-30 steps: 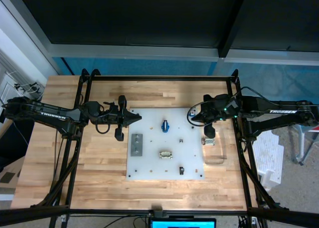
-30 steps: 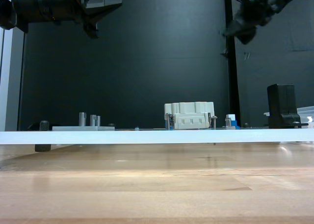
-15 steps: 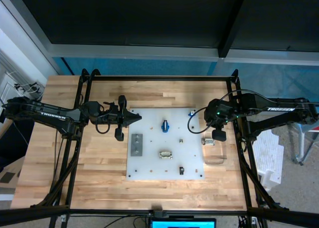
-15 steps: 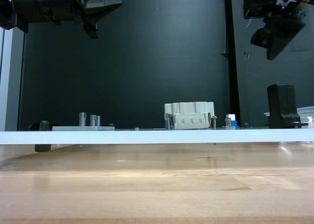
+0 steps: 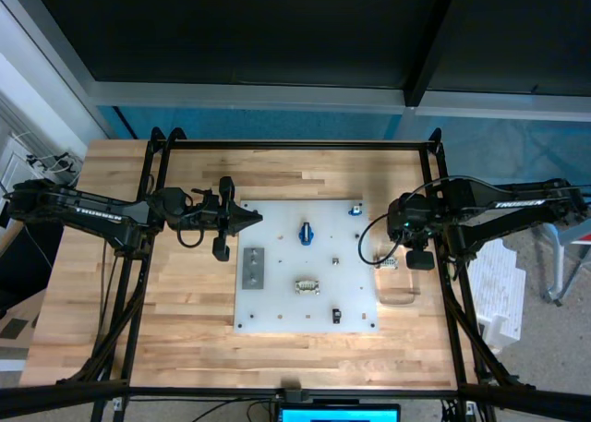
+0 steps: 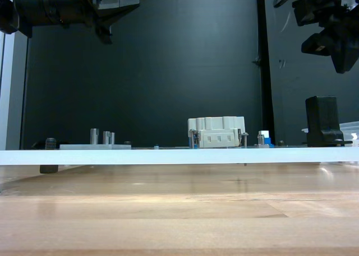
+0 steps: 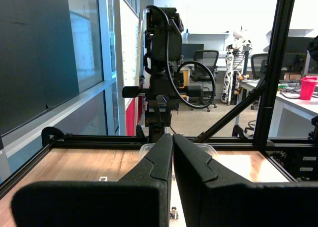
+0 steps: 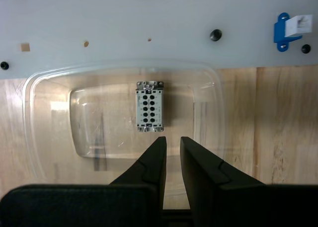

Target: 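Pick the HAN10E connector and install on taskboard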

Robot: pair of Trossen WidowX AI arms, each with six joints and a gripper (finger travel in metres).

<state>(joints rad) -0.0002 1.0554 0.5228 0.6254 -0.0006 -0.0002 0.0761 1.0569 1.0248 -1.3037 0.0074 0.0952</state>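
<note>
The HAN10E connector point(image 8: 150, 107) lies flat, pin face up, in the sunken middle of a clear plastic tray point(image 8: 30, 137). The tray rests on the wooden table point(image 5: 166, 330) against the right edge of the taskboard point(image 5: 277, 304); in the high view that puts it right of centre in the frame. The right gripper point(image 8: 172, 143) hangs over this tray and points straight down. Its fingers are parted by only a narrow gap and hold nothing, and from its own camera the connector sits apart from the fingertips, roughly in line with the gap between them. In the low view this gripper shows at the upper right of the frame, well above the board's surface. The left gripper point(image 7: 173, 137) is at the upper left of the low view, level and aimed inward just over the board's left edge, its fingers pressed together and empty (its camera looks across the table at the other arm). On the board stand a beige socket point(image 5: 307, 285) near the middle, a blue knob point(image 5: 306, 232) above it in the frame, a grey metal block point(image 5: 252, 267) to the left and a small black part point(image 5: 337, 315) toward the lower edge.
</note>
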